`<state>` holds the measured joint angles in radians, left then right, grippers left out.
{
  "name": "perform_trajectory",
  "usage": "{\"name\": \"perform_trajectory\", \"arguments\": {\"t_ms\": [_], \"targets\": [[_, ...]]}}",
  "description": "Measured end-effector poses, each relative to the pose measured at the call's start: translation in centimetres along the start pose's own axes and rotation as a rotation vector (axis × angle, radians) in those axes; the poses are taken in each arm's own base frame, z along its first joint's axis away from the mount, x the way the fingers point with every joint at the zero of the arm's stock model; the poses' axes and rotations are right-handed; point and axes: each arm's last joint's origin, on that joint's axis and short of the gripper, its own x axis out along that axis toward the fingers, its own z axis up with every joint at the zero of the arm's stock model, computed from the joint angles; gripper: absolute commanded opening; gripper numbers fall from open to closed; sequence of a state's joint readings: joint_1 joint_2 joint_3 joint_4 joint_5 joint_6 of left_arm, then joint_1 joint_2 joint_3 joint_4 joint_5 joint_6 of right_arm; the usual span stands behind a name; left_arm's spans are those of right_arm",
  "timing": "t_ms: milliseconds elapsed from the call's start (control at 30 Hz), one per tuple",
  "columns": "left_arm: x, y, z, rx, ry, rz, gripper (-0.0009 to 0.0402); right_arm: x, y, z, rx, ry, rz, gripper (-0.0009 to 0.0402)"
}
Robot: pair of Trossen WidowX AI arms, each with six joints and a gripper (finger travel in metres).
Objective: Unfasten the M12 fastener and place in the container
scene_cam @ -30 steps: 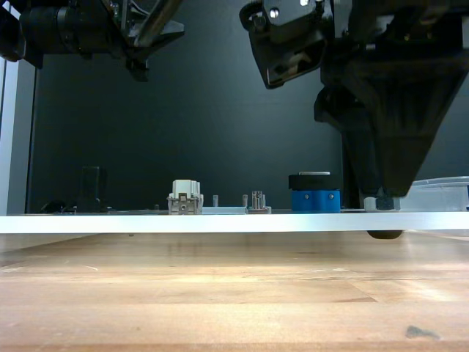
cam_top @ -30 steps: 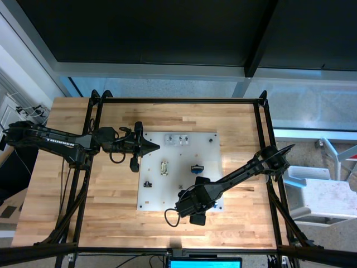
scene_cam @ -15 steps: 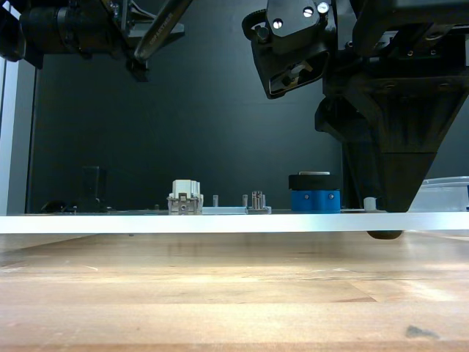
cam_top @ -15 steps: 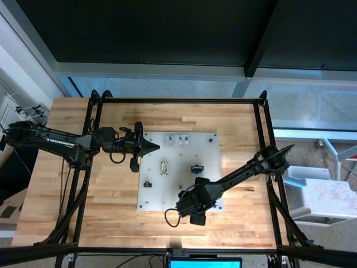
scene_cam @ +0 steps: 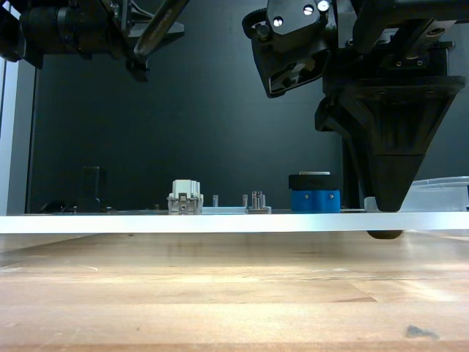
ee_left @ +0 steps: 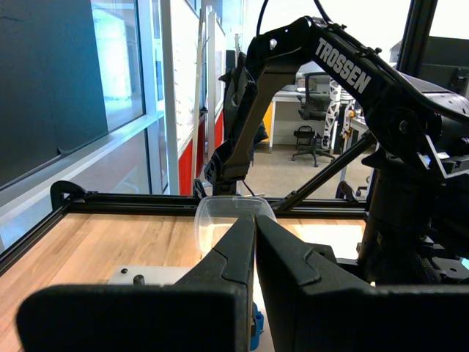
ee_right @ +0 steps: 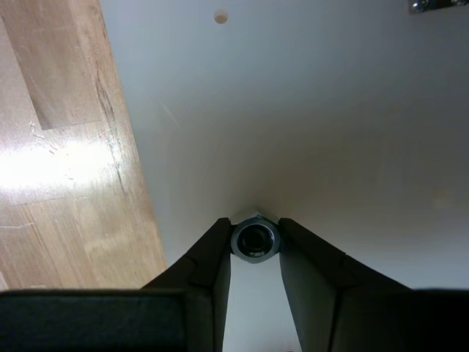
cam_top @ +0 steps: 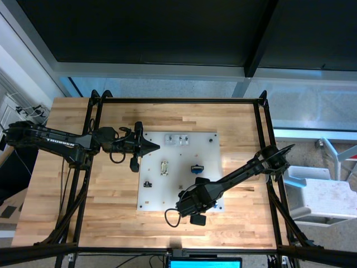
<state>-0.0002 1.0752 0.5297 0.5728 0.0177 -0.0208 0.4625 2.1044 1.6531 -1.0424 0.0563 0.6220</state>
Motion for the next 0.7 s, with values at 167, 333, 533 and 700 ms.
{"name": "perform_trajectory", "arguments": {"t_ms": [167,333,533,700], "targets": [[0.0,0.0,0.0,0.0,0.0,0.0,0.0,-0.08,-0.05,0.01,0.001,-0.001,0.001,0.0003],[0.0,0.0,0.0,0.0,0.0,0.0,0.0,-0.12,-0.1,0.04,-0.006,-0.002,0.002,0.0006],[0.0,0.0,0.02,0.0,-0.001,0.0,0.0,-0.16,-0.1,0.04,-0.183,-0.001,0.006,0.0007],[0.0,0.0,0.0,0.0,0.0,0.0,0.0,-0.19,-0.09,0.06,-0.471,-0.005,0.007,0.0007]]}}
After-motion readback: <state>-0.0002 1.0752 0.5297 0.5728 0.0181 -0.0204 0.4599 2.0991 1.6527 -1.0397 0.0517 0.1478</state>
